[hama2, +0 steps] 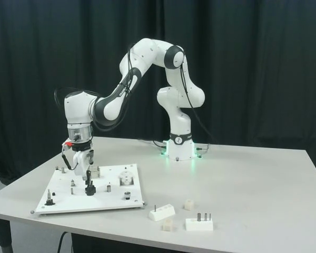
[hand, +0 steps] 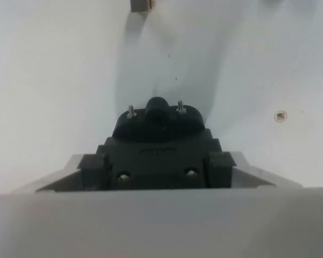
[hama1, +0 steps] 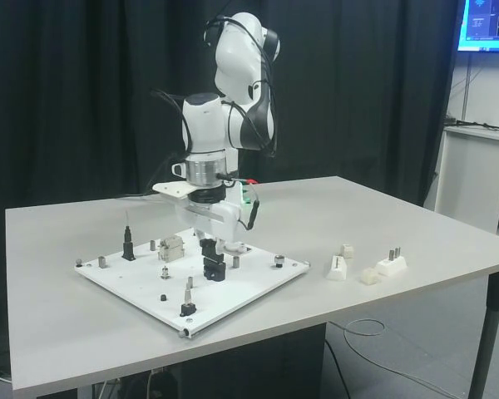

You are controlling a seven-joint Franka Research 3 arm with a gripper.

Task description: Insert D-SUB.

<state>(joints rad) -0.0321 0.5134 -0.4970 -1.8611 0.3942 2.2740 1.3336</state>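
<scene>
Between the jaws, the gripper (hand: 160,171) clamps a black D-SUB plug (hand: 158,141) above the white task board (hama1: 258,278); its socket seemingly sits directly beneath, unclear. Judged mid-approach: next, align squarely and press down.

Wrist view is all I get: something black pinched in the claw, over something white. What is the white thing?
Observer: A white board lying on a grey table, with several small parts standing on it.
Operator: And what is underneath the claw?
Observer: The claw holds a black plug just above a black fixture on the board. I cannot tell whether the two touch.
Operator: Is anything off the board?
Observer: A few white blocks lie on the table beside it.
</scene>
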